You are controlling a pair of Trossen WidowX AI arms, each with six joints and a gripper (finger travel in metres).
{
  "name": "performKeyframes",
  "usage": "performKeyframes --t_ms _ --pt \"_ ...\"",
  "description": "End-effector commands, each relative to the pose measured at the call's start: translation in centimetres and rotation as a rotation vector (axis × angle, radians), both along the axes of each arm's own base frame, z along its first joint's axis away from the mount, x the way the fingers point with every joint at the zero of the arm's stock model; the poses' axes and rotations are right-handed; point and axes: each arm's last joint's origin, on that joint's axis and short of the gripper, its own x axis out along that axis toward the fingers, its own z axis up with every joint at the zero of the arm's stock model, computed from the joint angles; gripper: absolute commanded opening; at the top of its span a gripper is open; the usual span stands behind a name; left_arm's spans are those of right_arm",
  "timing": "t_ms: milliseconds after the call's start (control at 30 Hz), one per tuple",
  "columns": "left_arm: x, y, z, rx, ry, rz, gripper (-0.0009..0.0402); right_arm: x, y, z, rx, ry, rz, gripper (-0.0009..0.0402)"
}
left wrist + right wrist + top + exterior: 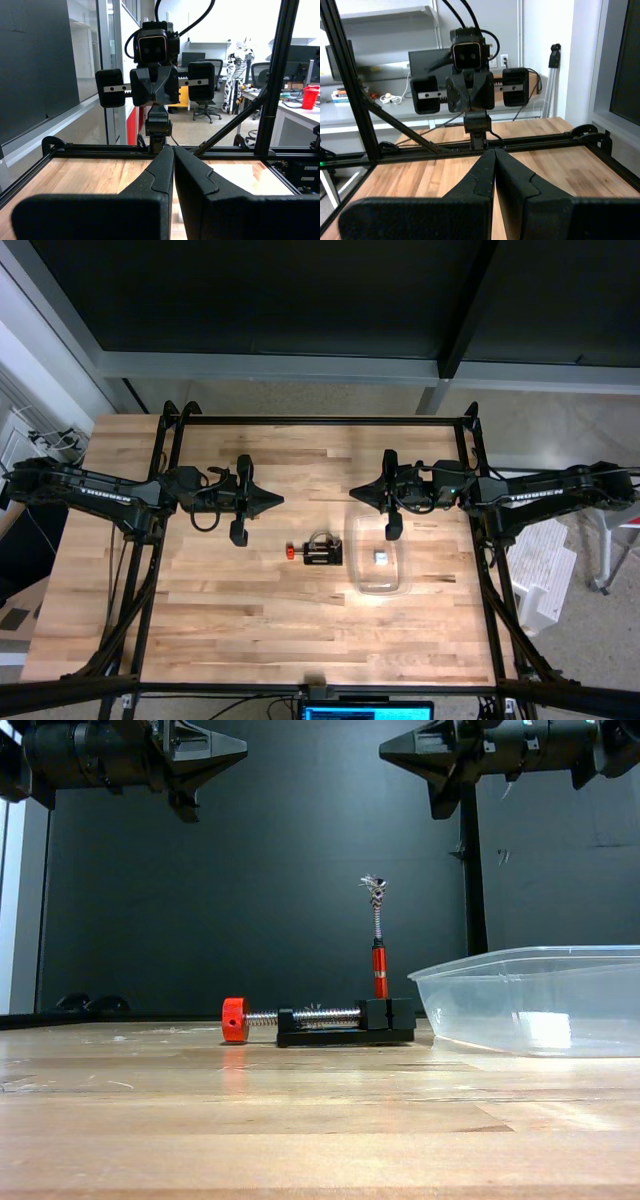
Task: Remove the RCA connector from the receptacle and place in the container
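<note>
Red-tipped RCA connector (380,970) upright in receptacle (340,1022), beside container (480,1010). Left gripper (274,500), right gripper (356,493) pinched closed, empty, raised overhead. Arm lettering (100,487) probably "TROSSEN".

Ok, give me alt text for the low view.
An RCA connector stands upright in the receptacle, a black fixture with a red knob, on a wooden table beside a clear container. The left pincer and right pincer hang high above, both shut, touching nothing.

Wooden table (200,620) (small white piece (381,558))
</note>
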Motion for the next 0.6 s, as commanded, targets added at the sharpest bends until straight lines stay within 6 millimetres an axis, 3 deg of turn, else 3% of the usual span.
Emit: performKeyframes --t_ms 33,600 --pt "0.0 0.0 0.0 0.0 0.0 0.0 0.0 0.2 0.0 0.5 0.002 0.104 0.0 0.0" --pt "0.0 0.0 0.0 0.0 0.0 0.0 0.0 1.6 1.2 1.6 -0.042 0.776 0.055 0.0"
